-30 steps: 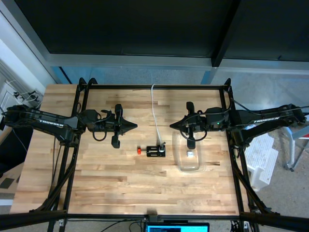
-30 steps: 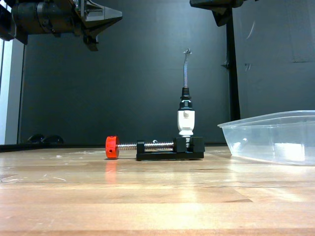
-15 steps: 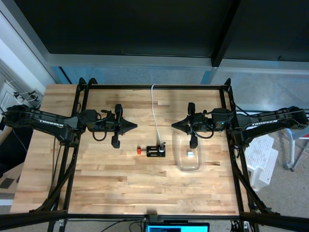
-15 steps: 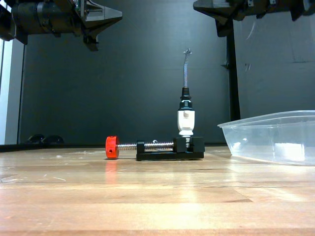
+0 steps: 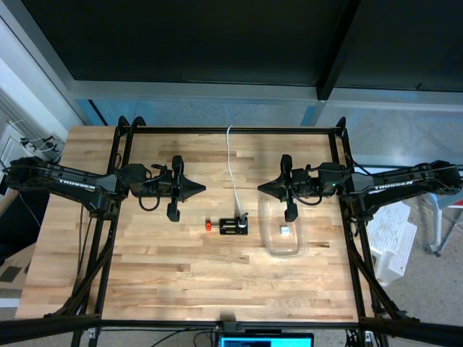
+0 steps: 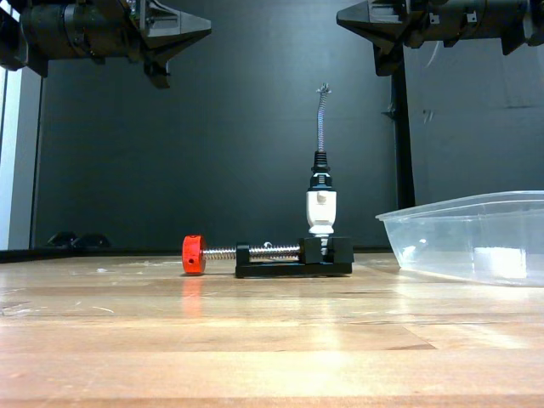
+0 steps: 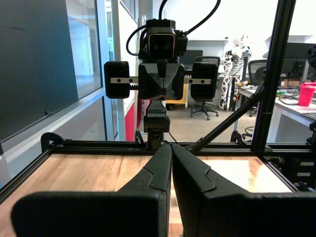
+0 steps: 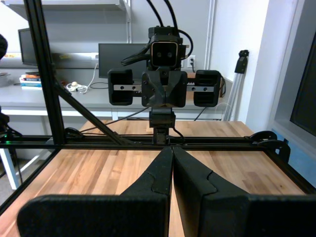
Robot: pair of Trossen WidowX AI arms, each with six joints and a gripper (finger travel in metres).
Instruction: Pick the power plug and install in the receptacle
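Left claw (image 5: pixel 202 189) and right claw (image 5: pixel 261 189) hover level, facing each other (both pinched closed).

Seemingly grey floor (image 5: pixel 217 112) surrounds the wooden table (image 5: pixel 181 289).

A clear plastic tray (image 5: pixel 282 253) sits on the wooden table (image 5: pixel 166 275); a small white square piece (image 5: pixel 285 230) lies inside the tray.

The left arm (image 5: pixel 69 183) and right arm (image 5: pixel 396 183) are matt black, with white lettering along their slim forearm links. The left gripper (image 5: pixel 202 189) and right gripper (image 5: pixel 261 189), high above the table (image 5: pixel 181 282), each end in two wedge-shaped black fingers (image 7: pixel 158 168) pressed together. A boxy wrist camera (image 7: pixel 160 44) tops each silver toothed rail (image 7: pixel 123 80).
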